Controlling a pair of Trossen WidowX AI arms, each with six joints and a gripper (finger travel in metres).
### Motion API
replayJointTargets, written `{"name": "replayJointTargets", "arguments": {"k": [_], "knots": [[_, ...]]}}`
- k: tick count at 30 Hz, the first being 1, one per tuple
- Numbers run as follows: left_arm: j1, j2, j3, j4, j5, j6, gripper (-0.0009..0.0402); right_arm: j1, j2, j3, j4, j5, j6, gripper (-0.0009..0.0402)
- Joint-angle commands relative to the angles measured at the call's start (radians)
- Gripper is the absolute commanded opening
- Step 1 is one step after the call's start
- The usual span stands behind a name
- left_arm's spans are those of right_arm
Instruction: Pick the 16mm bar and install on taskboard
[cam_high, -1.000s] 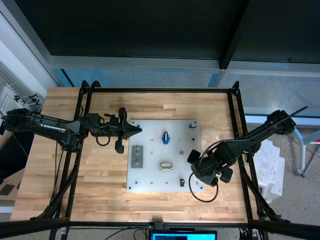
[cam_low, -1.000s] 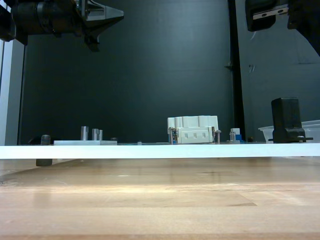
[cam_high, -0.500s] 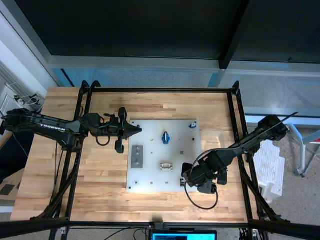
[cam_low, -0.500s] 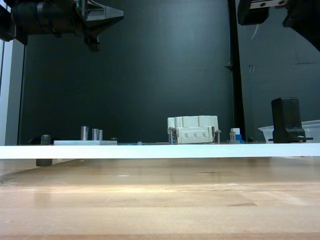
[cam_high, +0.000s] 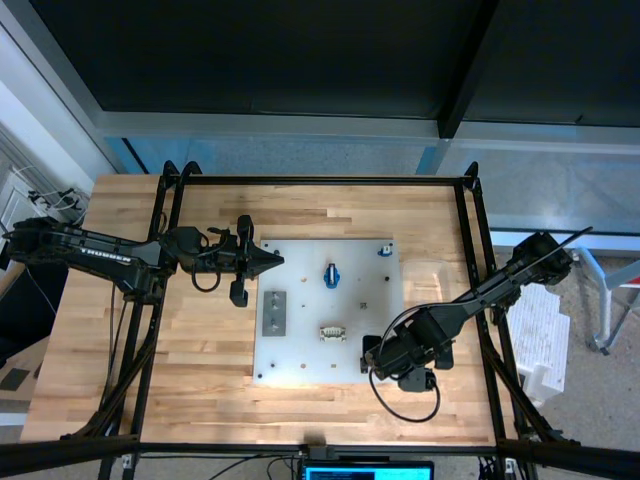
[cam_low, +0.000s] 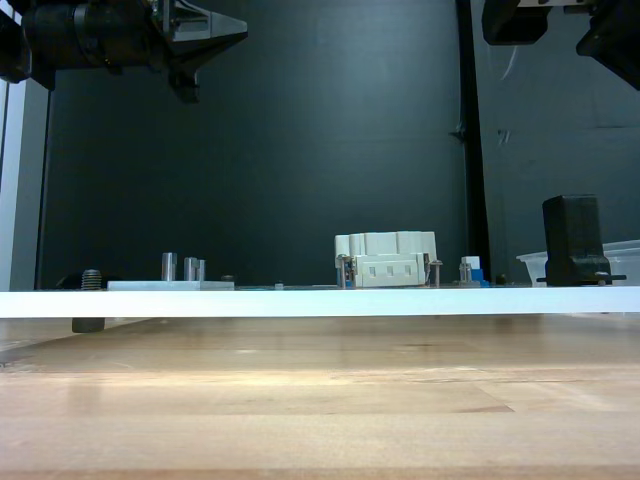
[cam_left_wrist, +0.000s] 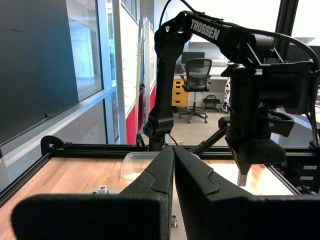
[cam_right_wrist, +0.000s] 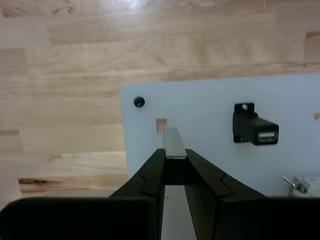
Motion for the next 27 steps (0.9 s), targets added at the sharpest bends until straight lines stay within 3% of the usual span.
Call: {"name": "replayJointTargets", "arguments": {"k": [1, 27], "knots": [[0.0, 0.0, 0.0, 0.0, 0.0, 0.0, 0.0, 0.0, -0.001, -0.013, 0.004, 0.006, 0.001, 0.0], [0.0, 0.0, 0.0, 0.0, 0.0, 0.0, 0.0, 0.011, 0.038, -0.084, 0.092, 0.022, -0.01, 0.0]]}}
